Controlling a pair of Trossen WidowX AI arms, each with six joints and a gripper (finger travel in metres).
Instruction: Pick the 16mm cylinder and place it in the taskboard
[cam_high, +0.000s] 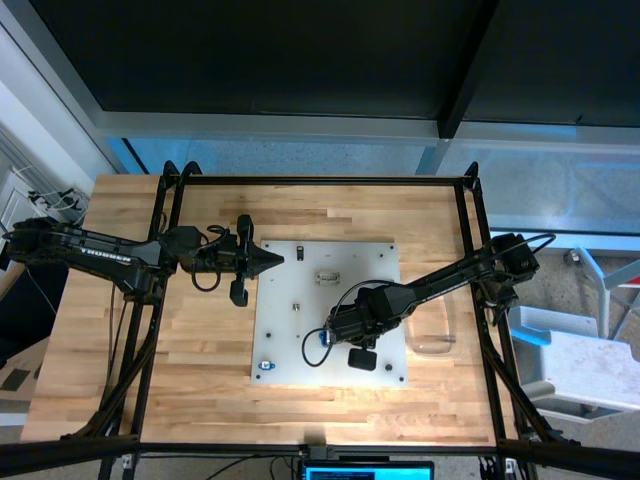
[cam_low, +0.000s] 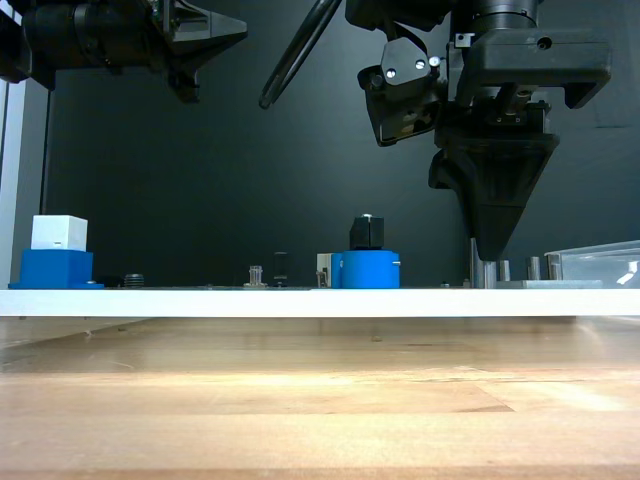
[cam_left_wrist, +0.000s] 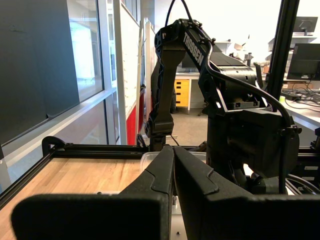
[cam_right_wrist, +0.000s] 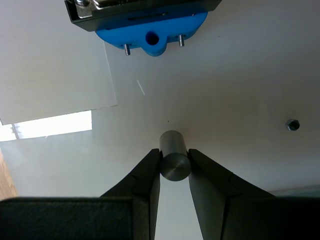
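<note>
The 16mm cylinder (cam_right_wrist: 174, 162) is a short grey metal peg, end-on between the fingertips of my right gripper (cam_right_wrist: 174, 165), which is shut on it. It hangs just above the white taskboard (cam_right_wrist: 240, 90), close to a blue fitting (cam_right_wrist: 150, 35). In the high view the right gripper (cam_high: 335, 335) is over the lower middle of the taskboard (cam_high: 300, 270) and hides the cylinder. In the low view the right gripper (cam_low: 496, 245) points straight down, close above the board. My left gripper (cam_high: 265, 258) is shut and empty, raised at the board's left edge.
A clear plastic tray (cam_high: 436, 338) lies right of the board. On the board stand a blue block with a white cube (cam_low: 56, 262), a round blue fitting (cam_low: 366, 268) and small metal pegs (cam_low: 530, 268). A black frame (cam_high: 320, 181) rings the table.
</note>
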